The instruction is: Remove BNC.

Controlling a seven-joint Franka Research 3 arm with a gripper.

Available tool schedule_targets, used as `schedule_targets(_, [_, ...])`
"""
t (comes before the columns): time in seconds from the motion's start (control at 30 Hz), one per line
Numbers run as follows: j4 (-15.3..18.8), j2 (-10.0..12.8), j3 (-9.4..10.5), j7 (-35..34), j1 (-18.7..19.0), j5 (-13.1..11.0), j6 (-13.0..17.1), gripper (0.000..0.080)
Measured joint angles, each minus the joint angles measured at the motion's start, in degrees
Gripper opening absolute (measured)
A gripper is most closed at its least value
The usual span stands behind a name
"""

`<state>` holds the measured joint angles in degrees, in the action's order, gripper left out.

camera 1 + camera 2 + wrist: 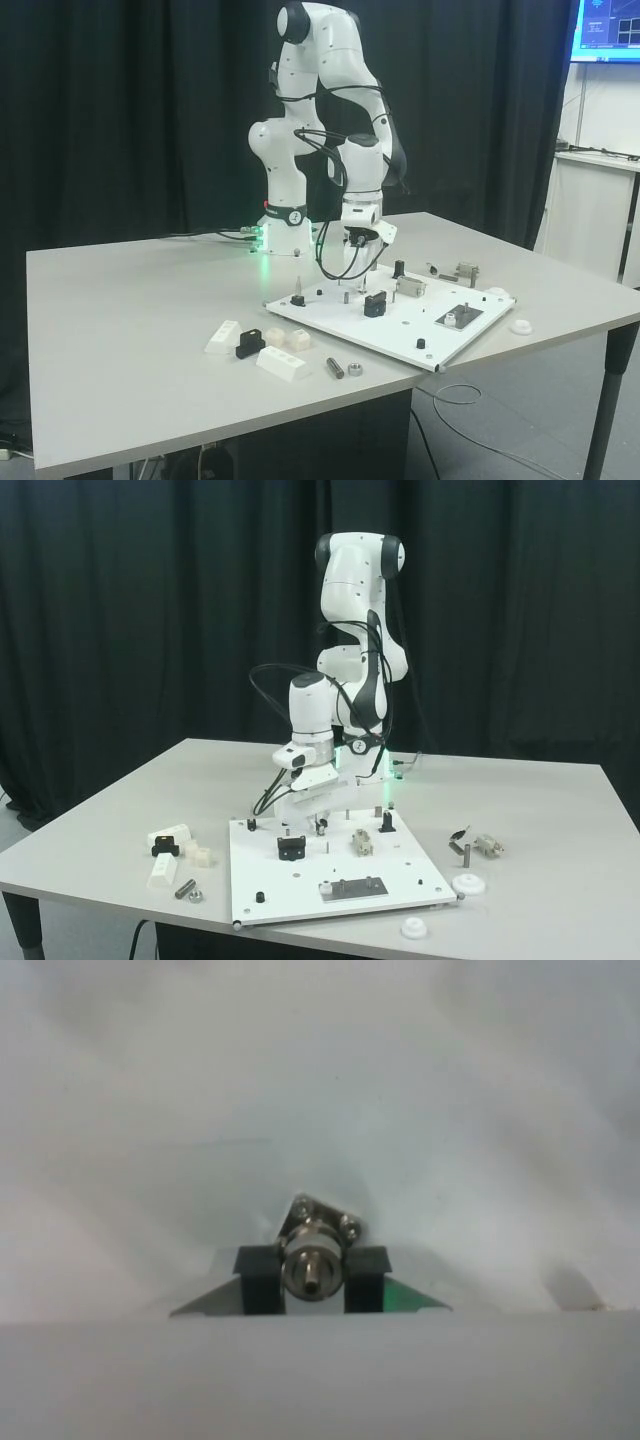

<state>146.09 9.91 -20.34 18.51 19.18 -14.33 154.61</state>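
In the wrist view the metal BNC connector point(312, 1265) stands between my two black fingers point(260, 1282), its square screwed flange point(322, 1220) behind it on the white board. My gripper point(312, 1282) is shut on the connector's barrel. In the first room view the gripper point(350, 285) points down onto the white board point(400, 330) near its back edge. From the second room view the gripper point(318, 823) touches down on the board point(300, 890) near its far left part; the connector itself is hidden there by the hand.
Black and metal fixtures point(292, 848) stand on the board. Left of it lie white blocks point(168, 836), a small black piece point(164, 850), a metal cylinder point(185, 888) and a nut. White discs point(466, 885) and small metal parts point(487, 845) lie to its right.
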Motion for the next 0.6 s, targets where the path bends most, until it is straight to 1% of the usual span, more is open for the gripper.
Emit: schedule_targets(0.6, [0.0, -0.1, -0.07, 0.4, 0.0, 0.0, 0.1, 0.0123])
